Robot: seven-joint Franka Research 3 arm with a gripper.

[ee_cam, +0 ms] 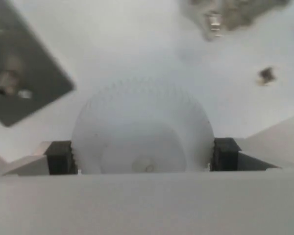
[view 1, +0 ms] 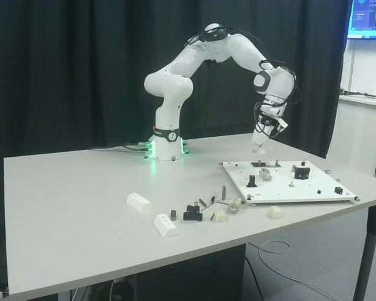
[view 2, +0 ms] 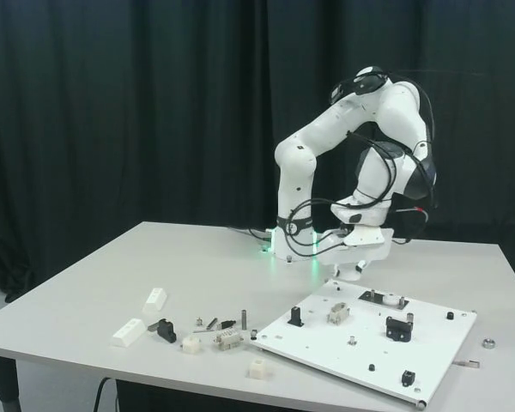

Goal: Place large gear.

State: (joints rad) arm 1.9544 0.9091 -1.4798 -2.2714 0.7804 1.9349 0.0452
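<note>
White large gear (ee_cam: pixel 143 128) fills claw (ee_cam: pixel 143 155).

Gear (ee_cam: pixel 143 132) btwn fingers (ee_cam: pixel 60 157), above board (view 1: pixel 288 182)

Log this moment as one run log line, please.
phase: carrying | gripper: shut on large gear | position: above white board | gear: not yet placed

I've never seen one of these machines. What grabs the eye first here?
The white arm arches from its green-lit base over the grey table, its gripper shut on a large white gear above the white board. Small loose parts lie scattered beside that board.
</note>
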